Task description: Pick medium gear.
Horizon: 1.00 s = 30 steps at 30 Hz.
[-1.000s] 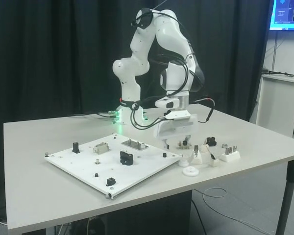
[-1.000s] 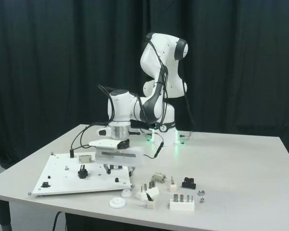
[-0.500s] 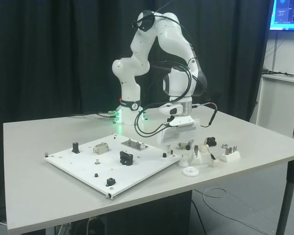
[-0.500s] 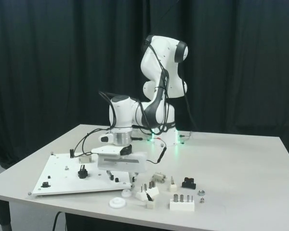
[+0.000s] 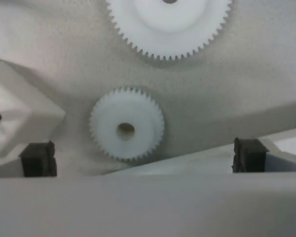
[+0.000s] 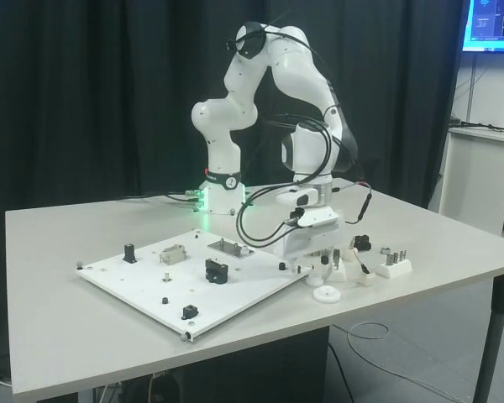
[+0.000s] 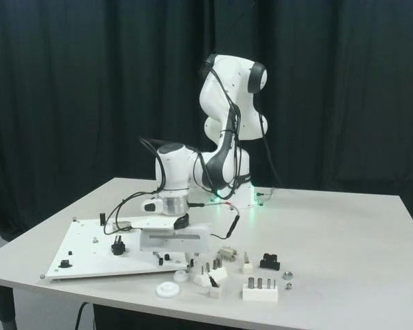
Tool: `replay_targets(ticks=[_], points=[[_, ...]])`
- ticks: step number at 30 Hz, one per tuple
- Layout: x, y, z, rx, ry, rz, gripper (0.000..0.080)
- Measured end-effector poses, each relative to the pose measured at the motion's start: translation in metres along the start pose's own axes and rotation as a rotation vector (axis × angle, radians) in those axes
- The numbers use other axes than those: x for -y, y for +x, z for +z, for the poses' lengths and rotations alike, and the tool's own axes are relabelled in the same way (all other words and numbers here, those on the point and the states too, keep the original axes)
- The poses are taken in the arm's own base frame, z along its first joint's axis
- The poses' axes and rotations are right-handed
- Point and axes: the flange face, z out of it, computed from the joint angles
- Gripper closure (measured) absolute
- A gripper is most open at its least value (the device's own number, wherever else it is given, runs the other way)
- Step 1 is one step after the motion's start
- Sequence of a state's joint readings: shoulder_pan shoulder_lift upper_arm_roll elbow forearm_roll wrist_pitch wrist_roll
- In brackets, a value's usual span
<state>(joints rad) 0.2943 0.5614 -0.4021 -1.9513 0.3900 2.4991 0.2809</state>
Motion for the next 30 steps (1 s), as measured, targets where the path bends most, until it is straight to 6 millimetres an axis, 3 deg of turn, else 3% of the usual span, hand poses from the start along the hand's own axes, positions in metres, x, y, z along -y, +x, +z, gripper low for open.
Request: replay_targets(ticks=[13,30], points=[[0.004,-0.005,0.012,0.018,-0.005,-0.036,0.0003],[0.012,-0.006,0.013,0.016,0.001,-0.100,0.0003]])
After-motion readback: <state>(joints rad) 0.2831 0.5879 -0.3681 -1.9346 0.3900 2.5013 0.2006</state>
